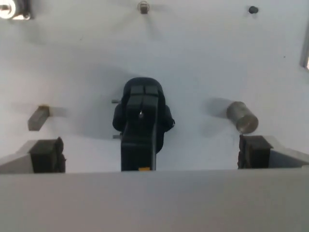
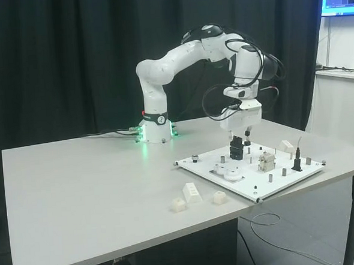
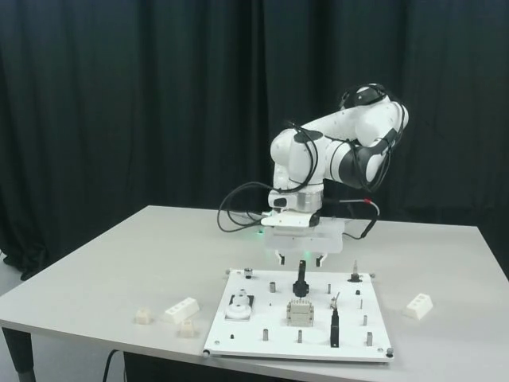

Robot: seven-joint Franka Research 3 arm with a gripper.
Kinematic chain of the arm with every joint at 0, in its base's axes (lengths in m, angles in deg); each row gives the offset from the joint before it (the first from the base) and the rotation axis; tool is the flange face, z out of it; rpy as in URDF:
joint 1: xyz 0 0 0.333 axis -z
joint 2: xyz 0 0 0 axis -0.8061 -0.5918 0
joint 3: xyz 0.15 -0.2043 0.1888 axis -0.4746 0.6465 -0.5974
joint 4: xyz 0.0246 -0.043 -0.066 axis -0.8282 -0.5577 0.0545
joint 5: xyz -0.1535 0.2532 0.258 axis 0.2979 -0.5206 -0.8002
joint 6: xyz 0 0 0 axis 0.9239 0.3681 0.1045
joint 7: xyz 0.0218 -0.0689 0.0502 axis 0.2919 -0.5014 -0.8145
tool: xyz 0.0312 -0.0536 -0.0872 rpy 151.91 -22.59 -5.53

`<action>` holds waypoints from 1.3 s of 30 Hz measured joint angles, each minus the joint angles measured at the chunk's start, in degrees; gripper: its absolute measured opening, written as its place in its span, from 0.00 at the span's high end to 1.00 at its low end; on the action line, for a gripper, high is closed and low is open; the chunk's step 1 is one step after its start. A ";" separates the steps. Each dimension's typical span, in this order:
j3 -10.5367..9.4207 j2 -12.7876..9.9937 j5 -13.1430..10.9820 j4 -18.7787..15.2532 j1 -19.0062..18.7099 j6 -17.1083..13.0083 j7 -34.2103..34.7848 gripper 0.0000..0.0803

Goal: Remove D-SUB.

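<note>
**Over the D-SUB, nothing pulled yet**

Right under my wrist, my gripper (image 1: 143, 155) hangs spread wide, one finger (image 1: 47, 155) each side, touching nothing. Between them, lower down, the black D-SUB (image 1: 141, 123) sits upright and looks plugged into the white board (image 2: 252, 185). So I'd say I'm lined up only: descending, clamping and lifting are all left. Farther out, a grey peg (image 1: 243, 117) stands beside it.

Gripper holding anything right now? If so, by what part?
Nothing held. The gripper is open, its fingers either side of the black D-SUB plug on the white board, not touching it.
</note>
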 joint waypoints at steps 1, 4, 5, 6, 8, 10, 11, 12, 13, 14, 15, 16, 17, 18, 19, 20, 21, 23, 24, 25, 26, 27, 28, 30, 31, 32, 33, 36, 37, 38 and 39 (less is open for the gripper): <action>-0.28 0.00 -0.19 -0.14 -0.01 -0.27 -0.07 0.00; -1.10 0.00 -0.70 -0.54 -0.04 -1.05 -0.46 0.00; -1.40 0.00 -0.91 -0.68 -0.06 -1.27 -0.63 0.00; -1.67 0.00 -1.10 -0.81 -0.06 -1.44 -0.77 0.00; -2.11 0.00 -1.46 -1.02 -0.06 -1.77 -0.95 0.00; -2.59 0.00 -1.73 -1.23 -0.06 -2.24 -1.14 0.00; -2.80 0.00 -1.75 -1.31 -0.06 -2.41 -1.28 0.00; -2.99 0.00 -1.75 -1.37 -0.06 -2.56 -1.40 0.00; -3.16 0.00 -1.76 -1.41 -0.06 -2.70 -1.46 0.00; -3.31 0.00 -1.77 -1.46 -0.06 -2.84 -1.47 0.00; -3.44 0.00 -1.80 -1.50 -0.06 -2.99 -1.47 0.00; -3.55 0.00 -1.85 -1.54 -0.06 -3.14 -1.47 0.00; -3.65 0.00 -1.91 -1.59 -0.06 -3.28 -1.47 0.00; -3.75 0.00 -1.96 -1.65 -0.06 -3.37 -1.47 0.00; -3.83 0.00 -2.00 -1.71 -0.06 -3.40 -1.47 0.00; -3.90 0.00 -2.04 -1.77 -0.06 -3.42 -1.47 0.00; -3.94 0.00 -2.07 -1.84 -0.06 -3.43 -1.47 0.00; -3.96 0.00 -2.13 -1.95 -0.06 -3.43 -1.47 0.14; -3.96 0.00 -2.14 -2.00 -0.06 -3.43 -1.47 0.14; -3.96 0.00 -2.15 -2.05 -0.06 -3.43 -1.47 0.14; -3.96 0.00 -2.16 -2.09 -0.06 -3.43 -1.47 0.14; -3.96 0.00 -2.16 -2.12 -0.06 -3.43 -1.47 0.14; -3.96 0.00 -2.16 -2.15 -0.06 -3.43 -1.47 0.14; -3.96 0.00 -2.16 -2.19 -0.06 -3.43 -1.47 0.36; -3.96 0.00 -2.16 -2.20 -0.06 -3.43 -1.47 0.36; -3.96 0.00 -2.16 -2.22 -0.06 -3.43 -1.47 0.36; -3.96 0.00 -2.16 -2.23 -0.06 -3.43 -1.47 0.36; -3.96 -0.01 -2.16 -2.23 -0.07 -3.43 -1.47 0.61; -3.96 -0.02 -2.18 -2.23 -0.08 -3.41 -1.47 0.61; -3.95 -0.08 -2.36 -2.21 -0.12 -3.31 -1.46 0.61; -3.95 -0.15 -2.72 -2.20 -0.19 -3.24 -1.39 0.61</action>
